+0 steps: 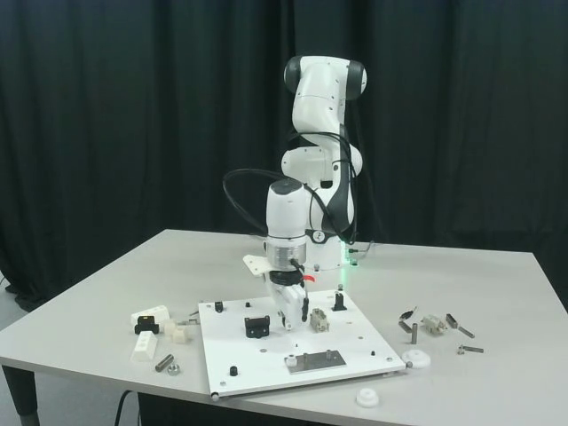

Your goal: Remove square peg 1.

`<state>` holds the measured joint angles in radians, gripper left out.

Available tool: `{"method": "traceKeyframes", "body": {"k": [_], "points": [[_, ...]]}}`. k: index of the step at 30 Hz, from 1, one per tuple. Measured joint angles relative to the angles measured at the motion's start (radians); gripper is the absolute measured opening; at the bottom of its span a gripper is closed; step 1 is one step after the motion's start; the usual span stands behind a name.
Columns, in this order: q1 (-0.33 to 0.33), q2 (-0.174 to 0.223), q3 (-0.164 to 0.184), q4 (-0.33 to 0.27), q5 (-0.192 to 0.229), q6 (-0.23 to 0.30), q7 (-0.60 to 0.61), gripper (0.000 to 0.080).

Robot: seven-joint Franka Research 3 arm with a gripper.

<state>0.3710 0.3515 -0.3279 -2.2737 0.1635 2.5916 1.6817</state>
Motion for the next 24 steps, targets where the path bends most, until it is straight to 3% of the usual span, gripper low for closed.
{"method": "traceKeyframes", "body": {"k": [24], "points": [[-0.002, -0.005, 0.0, 0.004, 0.001, -0.015, -0.014, 0.0033]]}}
